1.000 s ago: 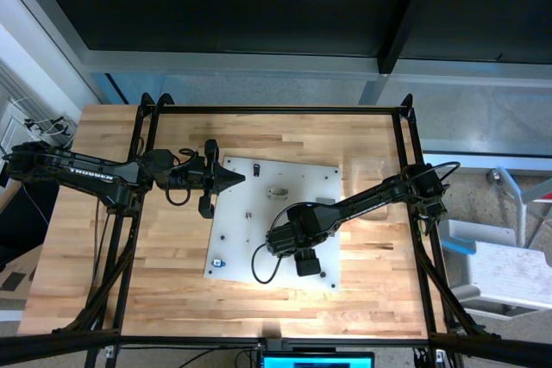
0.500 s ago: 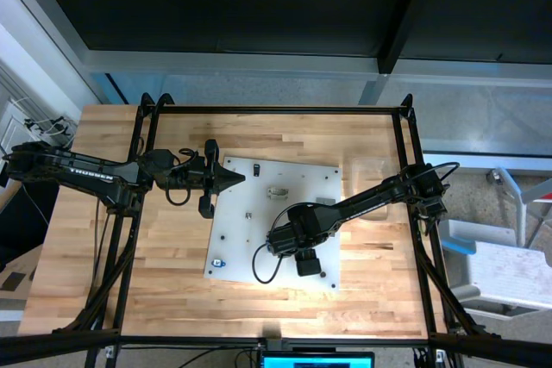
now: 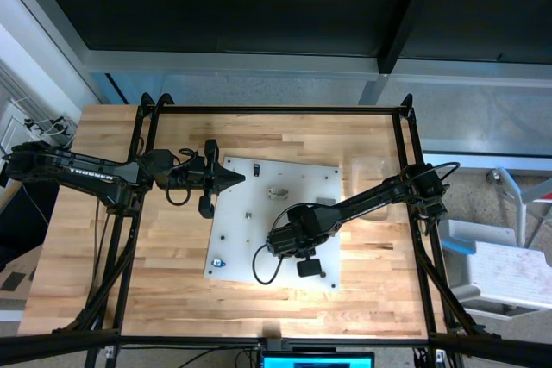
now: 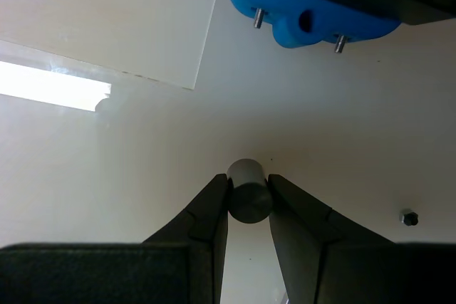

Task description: Pick the 16mm cylinder and place it in the container

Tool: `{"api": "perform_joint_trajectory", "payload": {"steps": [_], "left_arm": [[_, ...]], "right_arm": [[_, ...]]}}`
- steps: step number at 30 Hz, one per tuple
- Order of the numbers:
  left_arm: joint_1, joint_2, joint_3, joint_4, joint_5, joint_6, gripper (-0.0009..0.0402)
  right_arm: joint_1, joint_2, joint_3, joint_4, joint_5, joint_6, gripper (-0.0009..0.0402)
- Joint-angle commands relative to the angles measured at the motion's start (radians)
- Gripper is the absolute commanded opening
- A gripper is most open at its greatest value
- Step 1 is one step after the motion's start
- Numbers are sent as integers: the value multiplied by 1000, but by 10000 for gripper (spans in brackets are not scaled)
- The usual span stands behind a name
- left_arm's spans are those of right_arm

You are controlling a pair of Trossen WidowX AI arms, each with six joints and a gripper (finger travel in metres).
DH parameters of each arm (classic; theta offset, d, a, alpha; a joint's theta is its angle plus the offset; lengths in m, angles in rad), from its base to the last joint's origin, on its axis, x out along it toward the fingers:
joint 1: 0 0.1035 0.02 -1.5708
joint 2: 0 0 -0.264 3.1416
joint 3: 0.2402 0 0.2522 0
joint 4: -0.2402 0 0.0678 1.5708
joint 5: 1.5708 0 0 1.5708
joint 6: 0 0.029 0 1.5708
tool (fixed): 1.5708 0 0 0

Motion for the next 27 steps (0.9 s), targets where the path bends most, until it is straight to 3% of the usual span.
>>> {"api": "perform_joint_trajectory", "payload": {"steps": [1, 13, 27], "left_arm": [[0, 0, 0, 0, 0, 0, 0], [0, 0, 0, 0, 0, 0, 0], [0, 0, 0, 0, 0, 0, 0]], "right_arm": [[0, -2, 0, 0, 1, 0, 34], [0, -14, 0, -14, 1, 0, 21], [0, -116, -2, -97, 2, -4, 21]]}}
